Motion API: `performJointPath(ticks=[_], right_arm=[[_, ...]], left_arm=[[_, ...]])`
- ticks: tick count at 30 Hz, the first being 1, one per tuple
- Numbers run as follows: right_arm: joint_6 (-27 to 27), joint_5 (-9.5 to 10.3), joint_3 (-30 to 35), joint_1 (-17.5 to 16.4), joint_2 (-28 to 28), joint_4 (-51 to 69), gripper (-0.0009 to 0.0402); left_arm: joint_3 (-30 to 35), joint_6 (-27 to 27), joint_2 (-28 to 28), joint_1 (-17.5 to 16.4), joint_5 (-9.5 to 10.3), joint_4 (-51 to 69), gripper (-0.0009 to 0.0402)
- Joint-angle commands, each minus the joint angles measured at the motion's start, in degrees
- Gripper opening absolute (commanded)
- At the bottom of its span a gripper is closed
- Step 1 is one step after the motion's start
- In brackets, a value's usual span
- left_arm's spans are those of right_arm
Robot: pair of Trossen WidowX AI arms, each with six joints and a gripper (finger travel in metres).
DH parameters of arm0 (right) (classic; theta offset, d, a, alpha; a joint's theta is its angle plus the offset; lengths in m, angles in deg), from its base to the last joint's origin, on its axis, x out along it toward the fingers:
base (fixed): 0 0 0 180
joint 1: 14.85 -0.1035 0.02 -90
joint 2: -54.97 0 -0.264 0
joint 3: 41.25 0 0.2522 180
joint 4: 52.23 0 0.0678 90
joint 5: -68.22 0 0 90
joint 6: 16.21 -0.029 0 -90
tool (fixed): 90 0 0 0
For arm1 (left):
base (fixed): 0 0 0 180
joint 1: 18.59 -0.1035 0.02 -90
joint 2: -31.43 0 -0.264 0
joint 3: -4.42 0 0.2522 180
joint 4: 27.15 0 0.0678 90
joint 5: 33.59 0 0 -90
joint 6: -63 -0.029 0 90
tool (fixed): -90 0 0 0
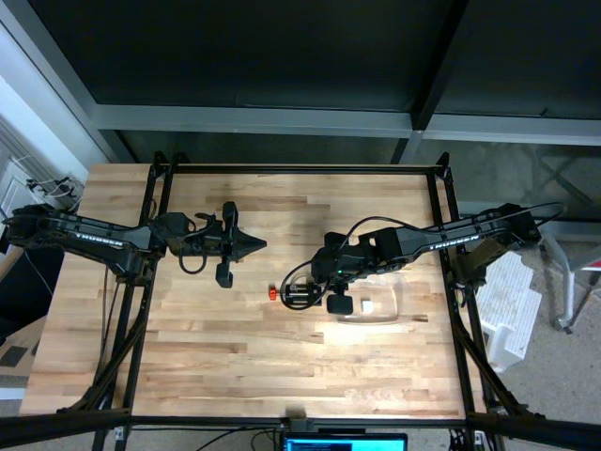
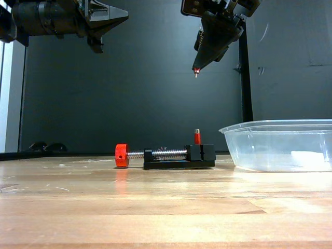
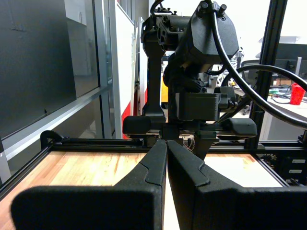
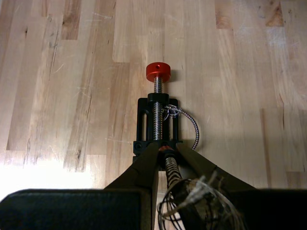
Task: Remove the RCA connector from the receptacle and place in the container
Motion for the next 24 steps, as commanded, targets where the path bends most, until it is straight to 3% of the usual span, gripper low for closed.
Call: performJointPath(ticks=[1, 7, 24], right_arm=[[-0.07, 0.04, -0.04, -0.02, 0.17, 0.28, 0.0], [-0.24, 0.02, -1.9, -0.09, 2.47, 0.74, 0.0], [-3.41, 0.0, -15.67, -0.66, 15.85, 2.56, 0.0]], left_arm=[[0.0, -0.02, -0.02, -0.02, -0.02, 0.0, 0.0], [0.0, -0.02, -0.02, -0.02, -0.02, 0.0, 0.0], [0.0, -0.02, -0.02, 0.0, -0.02, 0.0, 0.0]])
